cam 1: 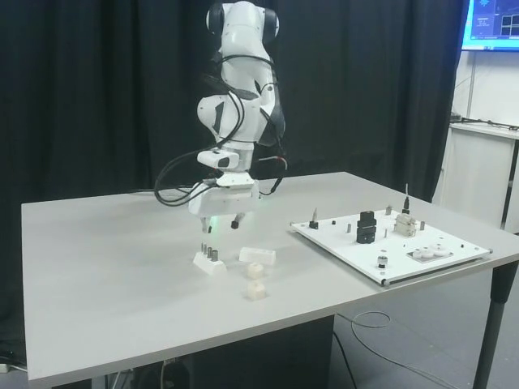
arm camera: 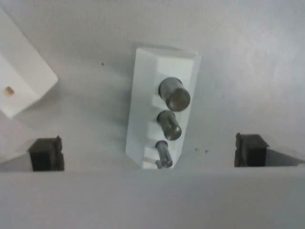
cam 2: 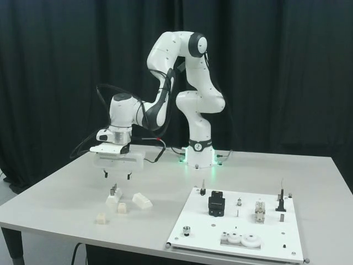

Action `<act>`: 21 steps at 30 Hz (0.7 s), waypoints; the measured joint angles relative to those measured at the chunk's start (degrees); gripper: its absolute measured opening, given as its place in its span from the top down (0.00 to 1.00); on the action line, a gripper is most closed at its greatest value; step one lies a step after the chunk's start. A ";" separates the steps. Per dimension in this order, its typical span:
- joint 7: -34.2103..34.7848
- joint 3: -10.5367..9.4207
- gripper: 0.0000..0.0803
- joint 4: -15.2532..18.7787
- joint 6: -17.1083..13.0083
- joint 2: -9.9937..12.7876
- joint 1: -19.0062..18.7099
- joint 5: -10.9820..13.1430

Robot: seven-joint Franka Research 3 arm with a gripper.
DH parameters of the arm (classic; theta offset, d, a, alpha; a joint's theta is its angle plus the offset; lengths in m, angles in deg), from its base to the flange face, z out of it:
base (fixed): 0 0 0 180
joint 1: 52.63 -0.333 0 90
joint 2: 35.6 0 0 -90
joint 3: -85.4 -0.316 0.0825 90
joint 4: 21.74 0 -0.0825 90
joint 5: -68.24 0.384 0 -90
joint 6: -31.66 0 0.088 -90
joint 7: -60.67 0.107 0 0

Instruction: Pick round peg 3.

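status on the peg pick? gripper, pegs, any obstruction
Gripper open, empty, hovering above the white peg holder. Three grey metal round pegs upright in the holder, none grasped. Nothing between fingers and pegs; white block sits off to one side.

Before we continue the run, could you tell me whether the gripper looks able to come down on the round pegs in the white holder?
Probably yes: the gripper hangs open right above the white holder, the pegs stand upright and uncovered, and nothing lies between.

Grey peg [arm camera: 162, 153], seemingly upright in white holder [arm camera: 143, 105]
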 joint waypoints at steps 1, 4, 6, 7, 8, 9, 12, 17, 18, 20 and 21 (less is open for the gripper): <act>-0.54 0.03 0.00 -0.28 0.00 0.39 0.00 0.57; -2.19 0.08 0.00 -1.22 0.00 1.68 0.00 2.06; -2.92 0.11 0.00 -1.77 0.00 2.45 0.00 2.73; -3.35 0.15 0.00 -2.09 0.00 2.91 0.00 3.09; -3.69 0.19 0.00 -2.34 0.00 3.28 0.00 3.30; -3.98 0.25 0.00 -2.59 0.00 3.67 0.00 3.46; -4.53 0.48 0.00 -3.25 0.00 4.72 0.00 3.64; -5.42 0.89 0.00 -4.06 0.00 6.18 0.00 3.98; -5.60 0.99 0.00 -4.22 0.00 6.46 0.00 4.13; -5.91 1.16 0.00 -4.50 0.00 6.95 0.00 4.46; -6.07 1.24 0.00 -4.65 0.00 7.20 0.00 4.70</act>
